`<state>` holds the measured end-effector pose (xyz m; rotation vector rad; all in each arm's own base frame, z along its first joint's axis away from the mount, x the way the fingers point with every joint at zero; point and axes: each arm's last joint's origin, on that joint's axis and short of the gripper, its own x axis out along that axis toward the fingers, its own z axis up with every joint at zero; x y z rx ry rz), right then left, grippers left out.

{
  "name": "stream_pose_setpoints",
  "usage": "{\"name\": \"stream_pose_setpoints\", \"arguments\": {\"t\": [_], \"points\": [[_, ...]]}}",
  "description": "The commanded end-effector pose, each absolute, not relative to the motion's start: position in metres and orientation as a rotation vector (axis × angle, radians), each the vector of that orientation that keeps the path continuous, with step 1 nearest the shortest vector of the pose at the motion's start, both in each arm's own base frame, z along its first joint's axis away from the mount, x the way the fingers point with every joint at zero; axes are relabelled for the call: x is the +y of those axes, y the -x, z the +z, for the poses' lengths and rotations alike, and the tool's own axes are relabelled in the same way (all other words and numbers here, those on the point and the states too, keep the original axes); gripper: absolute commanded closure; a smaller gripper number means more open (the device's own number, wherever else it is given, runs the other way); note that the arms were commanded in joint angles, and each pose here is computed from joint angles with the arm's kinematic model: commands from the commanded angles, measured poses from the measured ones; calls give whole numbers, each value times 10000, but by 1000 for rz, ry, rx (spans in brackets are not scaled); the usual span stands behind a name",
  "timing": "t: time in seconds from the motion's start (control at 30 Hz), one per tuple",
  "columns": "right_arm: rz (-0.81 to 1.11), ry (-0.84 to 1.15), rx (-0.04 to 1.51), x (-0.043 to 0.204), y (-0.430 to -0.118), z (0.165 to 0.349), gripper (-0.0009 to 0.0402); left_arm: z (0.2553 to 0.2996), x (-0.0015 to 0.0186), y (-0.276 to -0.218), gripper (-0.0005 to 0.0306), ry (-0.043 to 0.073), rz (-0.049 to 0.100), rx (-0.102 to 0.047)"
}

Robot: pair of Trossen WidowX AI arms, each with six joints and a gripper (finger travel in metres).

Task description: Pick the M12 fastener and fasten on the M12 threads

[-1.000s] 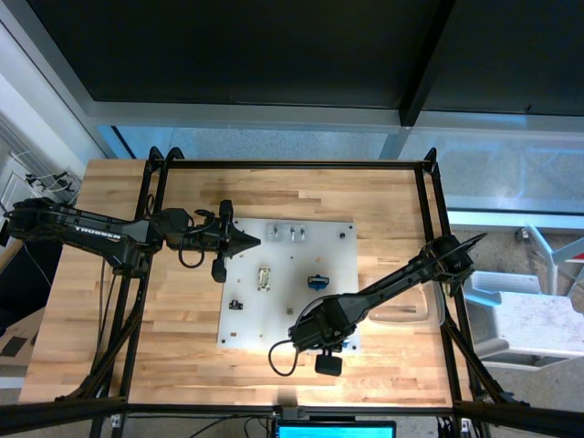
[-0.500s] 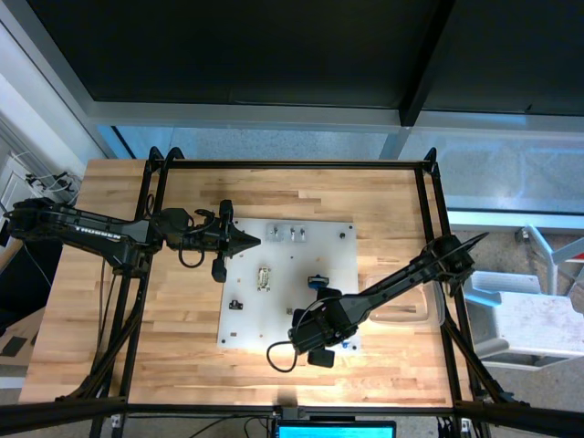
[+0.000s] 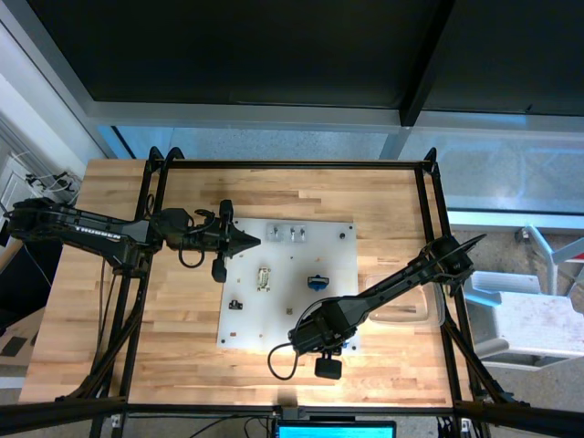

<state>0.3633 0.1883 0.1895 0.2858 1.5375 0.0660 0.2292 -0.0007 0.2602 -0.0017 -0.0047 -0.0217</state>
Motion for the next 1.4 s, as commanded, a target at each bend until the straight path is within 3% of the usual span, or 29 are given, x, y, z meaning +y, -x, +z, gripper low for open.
{"name": "stream_pose_setpoints", "arguments": {"t": [0.03,0.37,0.63,0.9,1.1,1.4], "points": [[60,-284,1537,1876,-3628,1907,393,2602,-7,-2292,300,2,-22,-5],[-101,-168,1407,1805,-3671,1985,393,2602,-7,-2292,300,2,-22,-5],[-156,-140,1399,1792,-3680,1900,393,2602,-7,-2292,300,2,-22,-5],[-127,-168,1406,1817,-3700,1860,393,2602,-6,-2292,300,2,-22,-5],[59,-316,1543,1873,-3647,1888,393,2602,-7,-2292,300,2,-22,-5],[52,-334,1548,1864,-3611,1961,393,2602,-7,-2292,300,2,-22,-5]]}}
